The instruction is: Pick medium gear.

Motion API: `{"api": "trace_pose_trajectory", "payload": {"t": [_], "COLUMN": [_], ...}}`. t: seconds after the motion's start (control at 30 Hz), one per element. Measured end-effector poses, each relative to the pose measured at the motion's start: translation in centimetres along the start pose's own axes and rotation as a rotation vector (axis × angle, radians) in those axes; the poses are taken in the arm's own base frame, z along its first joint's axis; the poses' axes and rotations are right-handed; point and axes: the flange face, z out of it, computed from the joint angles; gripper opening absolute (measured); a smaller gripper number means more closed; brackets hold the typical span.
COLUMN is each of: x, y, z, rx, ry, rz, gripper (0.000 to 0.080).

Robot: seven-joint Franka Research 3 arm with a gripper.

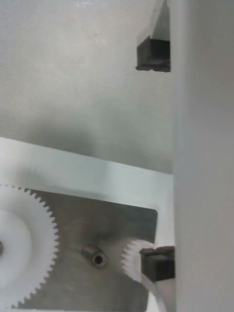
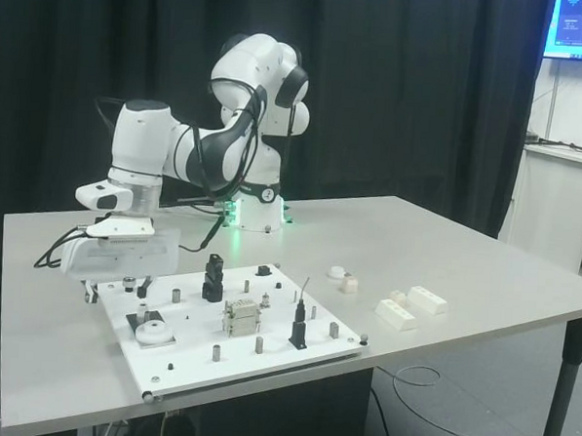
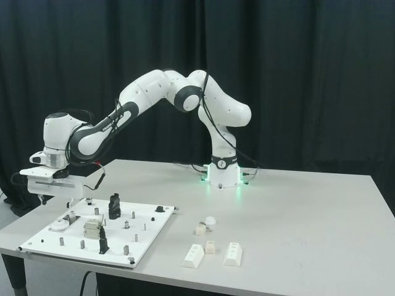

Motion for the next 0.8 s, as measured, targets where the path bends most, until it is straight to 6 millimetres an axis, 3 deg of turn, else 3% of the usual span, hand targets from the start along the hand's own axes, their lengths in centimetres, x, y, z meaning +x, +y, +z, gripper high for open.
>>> {"api": "trace_pose_trajectory", "payload": {"t": [0.8], "x": [0.7], "y": [-0.2], "z": [-1.6], "rx": [0.006], "ry": [-0.014], "rz": [0.005], "gripper": [0.0800]}}
